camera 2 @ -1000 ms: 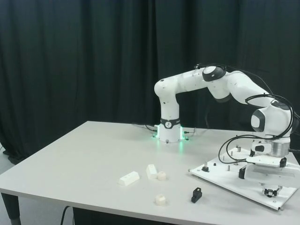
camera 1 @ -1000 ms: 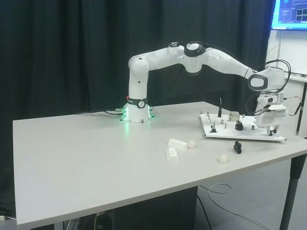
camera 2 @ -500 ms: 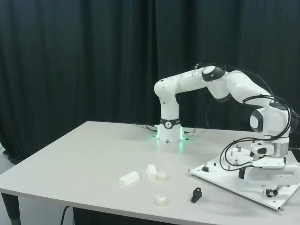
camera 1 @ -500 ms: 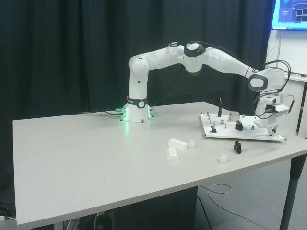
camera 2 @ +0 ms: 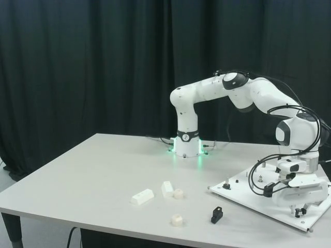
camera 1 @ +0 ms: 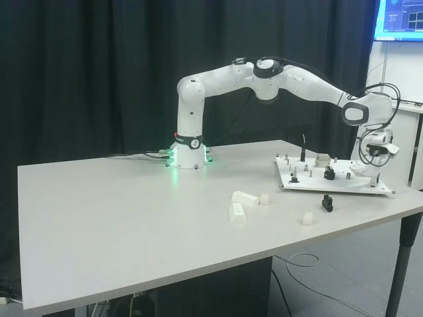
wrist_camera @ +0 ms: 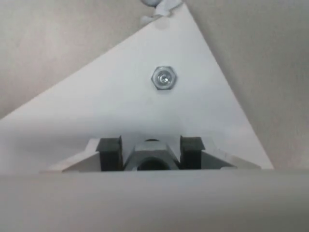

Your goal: Remove bolt 4.

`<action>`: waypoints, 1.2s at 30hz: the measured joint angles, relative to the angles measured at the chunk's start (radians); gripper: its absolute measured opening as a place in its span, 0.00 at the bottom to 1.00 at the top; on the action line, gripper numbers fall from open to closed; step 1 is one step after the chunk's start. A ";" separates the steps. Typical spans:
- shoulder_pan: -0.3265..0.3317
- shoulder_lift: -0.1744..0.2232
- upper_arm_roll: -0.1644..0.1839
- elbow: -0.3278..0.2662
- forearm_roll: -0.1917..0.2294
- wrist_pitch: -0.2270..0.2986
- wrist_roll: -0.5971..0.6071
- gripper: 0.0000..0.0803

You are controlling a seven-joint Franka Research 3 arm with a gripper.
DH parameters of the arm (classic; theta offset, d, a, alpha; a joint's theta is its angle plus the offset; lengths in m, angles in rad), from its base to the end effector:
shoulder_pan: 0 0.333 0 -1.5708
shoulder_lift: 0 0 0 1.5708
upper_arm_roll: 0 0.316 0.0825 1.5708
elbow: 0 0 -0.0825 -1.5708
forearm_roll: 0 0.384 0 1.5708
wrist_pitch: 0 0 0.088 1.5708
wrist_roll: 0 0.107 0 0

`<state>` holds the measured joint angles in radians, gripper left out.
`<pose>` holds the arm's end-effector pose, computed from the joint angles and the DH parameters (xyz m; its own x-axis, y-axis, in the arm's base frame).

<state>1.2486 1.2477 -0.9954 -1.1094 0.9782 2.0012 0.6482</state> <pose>0.5934 0.4959 0.2127 0.9479 -0.3045 0.0935 -0.3012 -0.9524 -0.0483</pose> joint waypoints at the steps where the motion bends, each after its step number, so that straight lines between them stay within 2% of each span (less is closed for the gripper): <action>1: 0.000 0.000 0.000 0.000 0.000 0.000 -0.013 0.32; 7: 0.000 -0.001 0.001 0.000 0.000 -0.001 -0.067 0.32; 25: -0.003 -0.006 0.003 0.000 0.000 -0.005 -0.082 0.32; 36: -0.009 -0.006 0.011 0.002 0.000 -0.001 -0.141 0.32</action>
<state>1.2396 1.2415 -0.9844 -1.1072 0.9783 2.0003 0.5074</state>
